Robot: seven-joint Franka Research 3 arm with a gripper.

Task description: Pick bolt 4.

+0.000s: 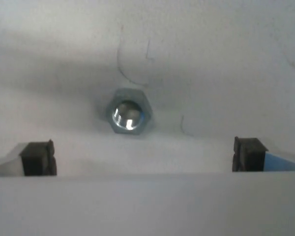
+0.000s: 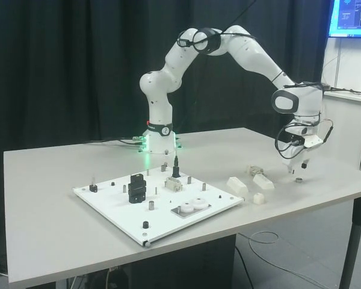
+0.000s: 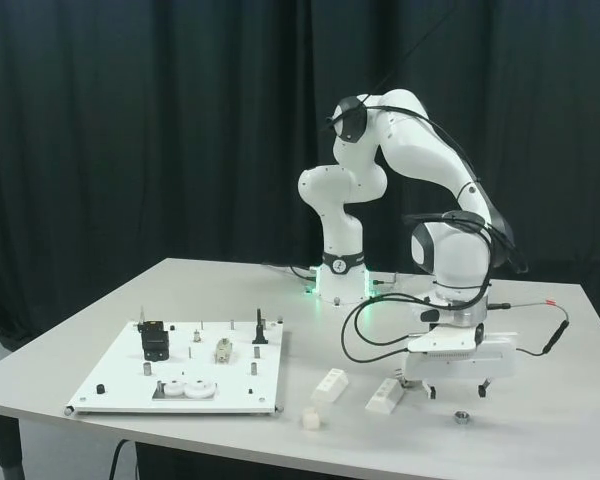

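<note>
Two black fingertips of the gripper [image 1: 143, 156] are held wide apart above bolt 4 [image 1: 128, 111], untouched on the table [image 1: 226, 73]; no writing is seen.

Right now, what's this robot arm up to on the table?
The white arm is reaching out over the grey table, away from the white assembly board. Its tool hangs above a small hex-headed bolt that stands alone on the table, with its fingers spread wide to either side. Nothing is gripped yet; the bolt sits untouched, roughly centred between the fingers. A few white blocks lie nearby.
</note>
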